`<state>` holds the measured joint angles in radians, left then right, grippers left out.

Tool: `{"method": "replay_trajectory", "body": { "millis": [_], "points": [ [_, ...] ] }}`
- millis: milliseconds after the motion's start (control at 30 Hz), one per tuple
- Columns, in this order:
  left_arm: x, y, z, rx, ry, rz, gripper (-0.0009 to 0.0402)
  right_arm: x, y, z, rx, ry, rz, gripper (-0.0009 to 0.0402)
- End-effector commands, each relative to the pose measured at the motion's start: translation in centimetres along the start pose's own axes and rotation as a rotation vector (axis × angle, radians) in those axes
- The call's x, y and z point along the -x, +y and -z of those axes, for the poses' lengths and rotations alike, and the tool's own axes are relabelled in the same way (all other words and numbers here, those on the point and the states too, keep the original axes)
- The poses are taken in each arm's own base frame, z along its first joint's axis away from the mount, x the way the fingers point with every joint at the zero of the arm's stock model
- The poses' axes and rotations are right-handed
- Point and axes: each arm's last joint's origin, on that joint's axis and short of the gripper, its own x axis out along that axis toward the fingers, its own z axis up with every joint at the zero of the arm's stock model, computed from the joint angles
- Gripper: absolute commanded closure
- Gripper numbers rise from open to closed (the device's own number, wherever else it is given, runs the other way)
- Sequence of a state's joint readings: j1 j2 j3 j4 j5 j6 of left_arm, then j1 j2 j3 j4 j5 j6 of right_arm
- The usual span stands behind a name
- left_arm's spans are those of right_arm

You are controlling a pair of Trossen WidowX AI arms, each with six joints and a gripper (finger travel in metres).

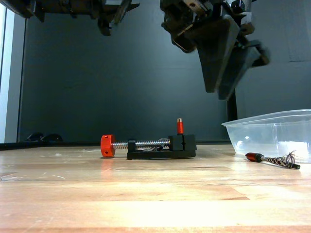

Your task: Pick the rca connector and install on the hub

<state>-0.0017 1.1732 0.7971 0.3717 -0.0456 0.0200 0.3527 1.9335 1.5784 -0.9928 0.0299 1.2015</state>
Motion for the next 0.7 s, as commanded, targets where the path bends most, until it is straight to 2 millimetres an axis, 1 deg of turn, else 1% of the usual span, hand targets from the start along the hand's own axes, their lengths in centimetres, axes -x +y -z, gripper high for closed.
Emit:
{"method": "replay_trajectory", "body": {
  "millis": [33,200,300,500,700],
  "points": [
    [0.0,0.0,0.0,0.000,0.000,0.000,0.0393,-0.6,0.1,0.2,-0.078,0.028,0.011,0.0255],
    [0.0,0.0,0.0,0.000,0.000,0.000,0.0393,-1.3,-0.1,0.5,-0.195,0.036,0.068,0.0255],
    [0.0,0.0,0.0,0.000,0.000,0.000,0.0393,-1.4,-0.2,0.8,-0.266,0.040,0.094,0.0255],
    [0.0,0.0,0.0,0.000,0.000,0.000,0.0393,-1.4,-0.3,1.7,-0.367,0.042,0.136,0.0255],
    [0.0,0.0,0.0,0.000,0.000,0.000,0.0393,-2.1,-0.7,2.4,-0.457,0.041,0.162,0.0255]
  ]
}}
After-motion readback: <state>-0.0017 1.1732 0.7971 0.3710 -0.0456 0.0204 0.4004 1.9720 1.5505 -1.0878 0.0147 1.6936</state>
